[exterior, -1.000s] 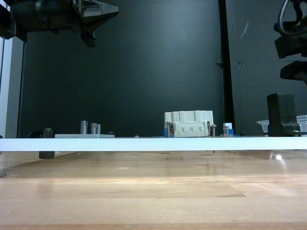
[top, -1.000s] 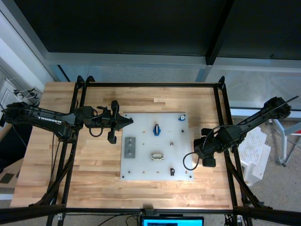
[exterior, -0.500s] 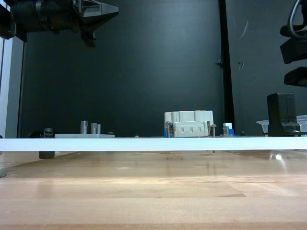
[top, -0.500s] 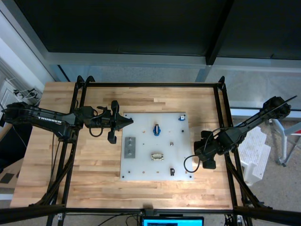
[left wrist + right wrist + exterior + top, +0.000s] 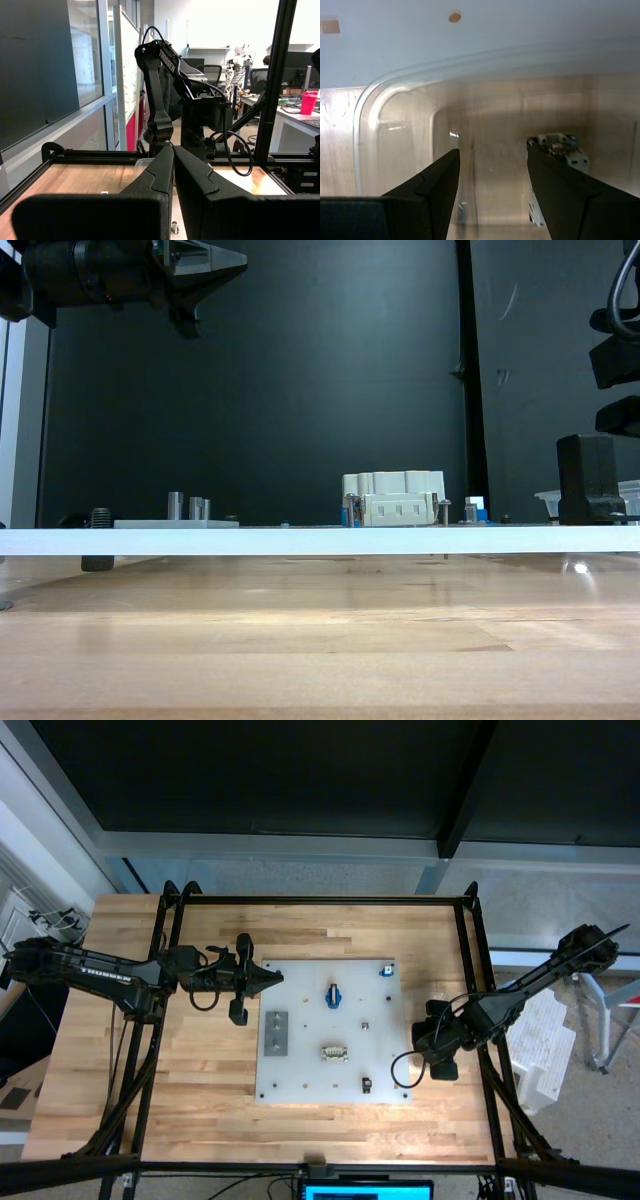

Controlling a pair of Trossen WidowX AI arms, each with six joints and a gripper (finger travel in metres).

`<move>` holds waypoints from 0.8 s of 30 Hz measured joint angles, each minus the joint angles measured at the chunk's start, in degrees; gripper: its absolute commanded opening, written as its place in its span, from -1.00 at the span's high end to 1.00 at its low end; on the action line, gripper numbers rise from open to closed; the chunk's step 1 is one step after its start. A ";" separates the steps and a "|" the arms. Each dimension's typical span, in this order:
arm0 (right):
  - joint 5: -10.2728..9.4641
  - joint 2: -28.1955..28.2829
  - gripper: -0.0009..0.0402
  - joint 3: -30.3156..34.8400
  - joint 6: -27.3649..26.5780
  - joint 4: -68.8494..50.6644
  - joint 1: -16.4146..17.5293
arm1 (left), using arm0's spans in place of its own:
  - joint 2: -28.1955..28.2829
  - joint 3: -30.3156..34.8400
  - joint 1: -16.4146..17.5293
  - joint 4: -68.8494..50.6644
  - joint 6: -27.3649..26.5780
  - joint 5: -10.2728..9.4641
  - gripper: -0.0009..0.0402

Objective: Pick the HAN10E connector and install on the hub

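My right gripper (image 5: 492, 149) spread wide above a clear tray (image 5: 370, 100), connector (image 5: 560, 146) lying in the tray just outside one finger, hub (image 5: 335, 1053) on the board (image 5: 300, 1085) well apart from it, my left gripper (image 5: 173, 155) pressed together, held high at the board's far corner.

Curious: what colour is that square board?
White board, high view; left gripper over its corner, right gripper beside it.

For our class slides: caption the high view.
Left pincer hovers shut over the white board's left edge; right pincer, open, hangs beside its right edge.
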 measured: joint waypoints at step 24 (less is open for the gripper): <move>-0.17 8.87 0.04 -0.04 -0.31 2.73 1.38 | -0.02 0.00 0.00 0.00 0.00 0.00 0.96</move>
